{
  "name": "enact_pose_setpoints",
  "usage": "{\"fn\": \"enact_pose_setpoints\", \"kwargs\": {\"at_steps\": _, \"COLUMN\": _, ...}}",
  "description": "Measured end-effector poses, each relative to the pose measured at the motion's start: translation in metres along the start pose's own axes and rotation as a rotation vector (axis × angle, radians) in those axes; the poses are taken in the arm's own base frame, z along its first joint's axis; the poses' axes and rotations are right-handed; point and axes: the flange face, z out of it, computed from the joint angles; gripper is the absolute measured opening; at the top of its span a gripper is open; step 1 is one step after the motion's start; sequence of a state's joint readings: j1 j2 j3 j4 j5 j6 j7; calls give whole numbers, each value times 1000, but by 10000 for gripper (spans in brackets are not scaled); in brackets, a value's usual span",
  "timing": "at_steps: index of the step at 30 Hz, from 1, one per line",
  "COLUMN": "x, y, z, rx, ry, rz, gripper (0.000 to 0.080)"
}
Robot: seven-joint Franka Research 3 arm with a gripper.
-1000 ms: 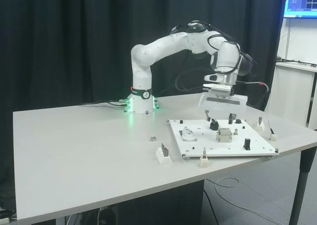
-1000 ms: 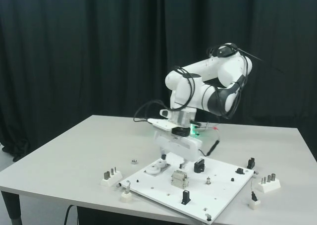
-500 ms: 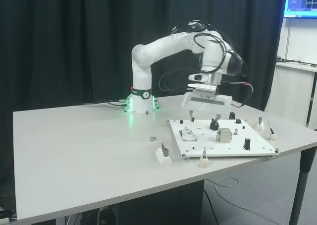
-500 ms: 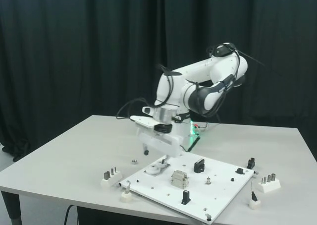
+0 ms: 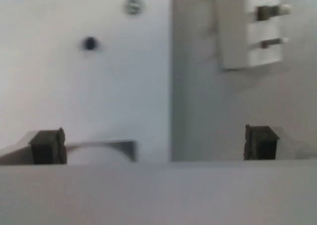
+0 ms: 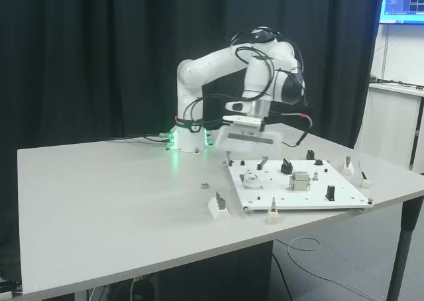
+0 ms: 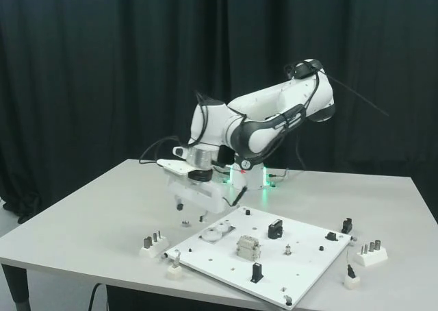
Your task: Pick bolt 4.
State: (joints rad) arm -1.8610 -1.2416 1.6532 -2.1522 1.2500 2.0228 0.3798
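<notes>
While carrying the gripper (image 6: 245,162) spread wide and empty, hangs low above the edge of the white assembly board (image 6: 344,198) on the side nearest the base, well short of touching anything. Seen through the wrist camera as one black fingertip (image 5: 48,146) over the board (image 5: 74,96) and the other over the grey tabletop (image 5: 208,111), with the board's straight edge running between them. Beyond that edge, standing upright in a white bolt holder (image 5: 250,27), the bolts (image 5: 270,11); cannot tell which of them is bolt 4. From the room cameras, places that holder (image 6: 218,208) (image 7: 153,246) on the tabletop (image 6: 99,195) just beside the board's near corner and close to the tabletop's front edge, apart from the gripper (image 7: 191,212). Between gripper and holder, a small nut (image 6: 205,184) (image 7: 184,222) lying loose. Past the holder, away from the board, only wide grey tabletop to move over; on the board side, crowded by a round fixture (image 7: 217,231), a grey connector block (image 7: 249,247) and black clips. Compared with a second ago, has swung off the middle of the board, away from the black clip (image 6: 287,166), across to this edge and nearer the holder, with the fingers spread as before.
</notes>
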Motion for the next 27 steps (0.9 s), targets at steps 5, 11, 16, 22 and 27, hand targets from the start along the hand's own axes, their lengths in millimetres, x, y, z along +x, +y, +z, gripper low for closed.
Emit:
{"fn": "enact_pose_setpoints", "kwargs": {"at_steps": 5, "x": 16, "y": 22, "z": 8, "rx": -15, "ry": -5, "rz": 28, "gripper": 800}}
{"fn": "enact_pose_setpoints", "kwargs": {"at_steps": 11, "x": 31, "y": 47, "z": 17, "rx": -16, "ry": -6, "rz": 76, "gripper": 800}}
{"fn": "enact_pose_setpoints", "kwargs": {"at_steps": 16, "x": 41, "y": 66, "z": 24, "rx": 2, "ry": -15, "rz": 102, "gripper": 800}}
{"fn": "enact_pose_setpoints", "kwargs": {"at_steps": 22, "x": 50, "y": 88, "z": 32, "rx": 35, "ry": -33, "rz": 103, "gripper": 800}}
{"fn": "enact_pose_setpoints", "kwargs": {"at_steps": 27, "x": 55, "y": 103, "z": 38, "rx": 56, "ry": -47, "rz": 95, "gripper": 800}}
